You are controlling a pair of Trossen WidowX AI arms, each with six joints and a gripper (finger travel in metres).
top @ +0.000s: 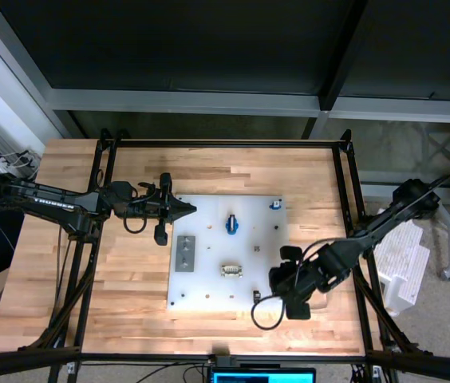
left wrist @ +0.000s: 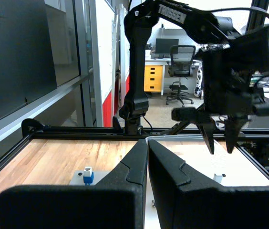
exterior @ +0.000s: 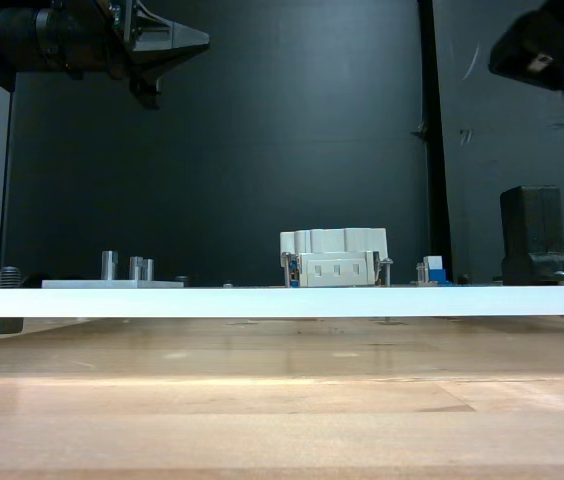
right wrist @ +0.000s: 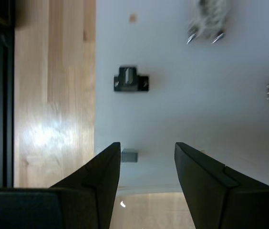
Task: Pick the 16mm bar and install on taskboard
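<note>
The rig I'm driving sits in a robotics lab: a wooden counter (top: 129, 279) fenced by black framing (top: 225, 144), my left hand (top: 189, 209) and right hand (top: 285, 279) hanging above a white taskboard (top: 209, 263), and beyond them an office chair (left wrist: 180, 57), yellow drawers (left wrist: 152, 78) and a monitor (left wrist: 165, 46).

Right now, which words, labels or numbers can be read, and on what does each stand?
"TROSSEN": on the right arm, left wrist view.
"TROSSEN", faint: on the left arm, high view.
Screen at the near edge: too blurred to read.
Taskboard: no text readable.
Left gripper, shut, hovers over the taskboard's far left corner; right gripper, open, above its near right corner.
</note>
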